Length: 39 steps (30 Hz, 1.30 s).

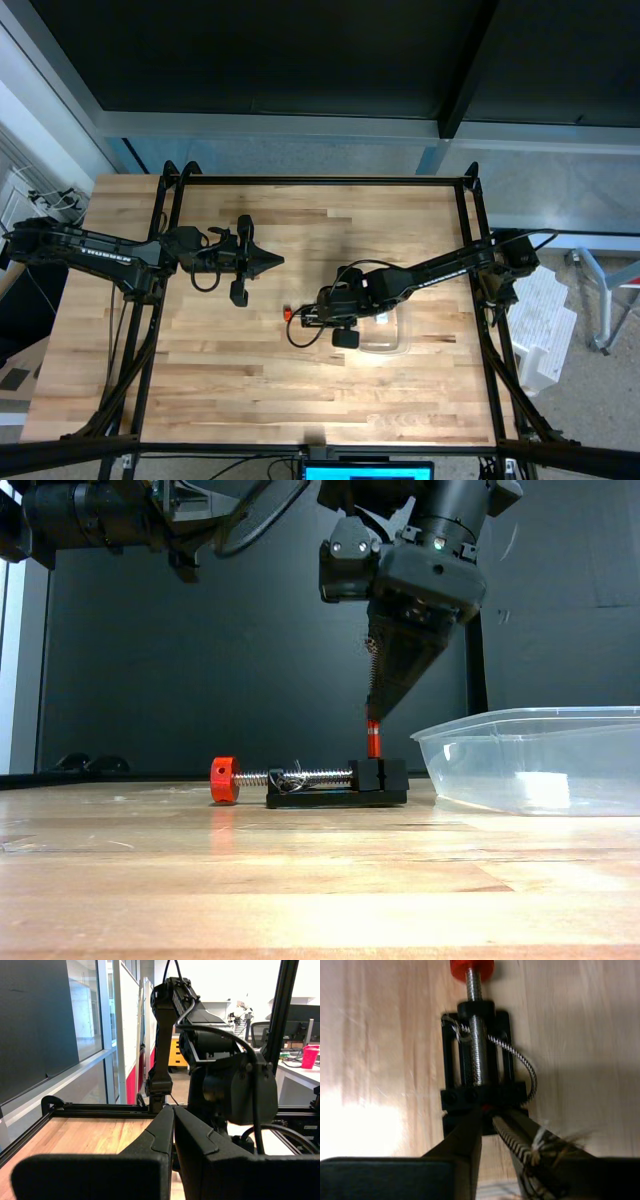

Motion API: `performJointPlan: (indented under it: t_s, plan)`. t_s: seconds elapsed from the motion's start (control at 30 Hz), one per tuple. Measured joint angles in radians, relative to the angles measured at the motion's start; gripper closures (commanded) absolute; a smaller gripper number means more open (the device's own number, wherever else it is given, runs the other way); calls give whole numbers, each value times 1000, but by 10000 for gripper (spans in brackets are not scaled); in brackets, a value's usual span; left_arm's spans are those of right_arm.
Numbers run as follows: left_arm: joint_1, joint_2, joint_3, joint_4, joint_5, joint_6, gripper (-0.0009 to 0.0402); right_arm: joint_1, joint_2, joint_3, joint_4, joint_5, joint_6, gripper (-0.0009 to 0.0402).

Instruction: Pick the RCA connector and install on taskboard

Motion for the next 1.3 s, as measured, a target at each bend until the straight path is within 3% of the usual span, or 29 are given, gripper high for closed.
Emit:
performJointPlan:
  t_s: [0.33, 0.8, 1.07, 1.3]
  plan:
    - [0, 0, 0, 0, 0, 0, 393, 2, -56, 2, -20, 0, 0, 250]
    - [0, 0, 0, 0, 0, 0, 393, 9, -178, -54, -70, -8, -26, 262]
    - [0, 0, 0, 0, 0, 0, 393, 10, -200, -61, -64, 0, -37, 299]
    - [0, 0, 0, 0, 0, 0, 393, 11, -240, -80, -64, -2, -64, 399]
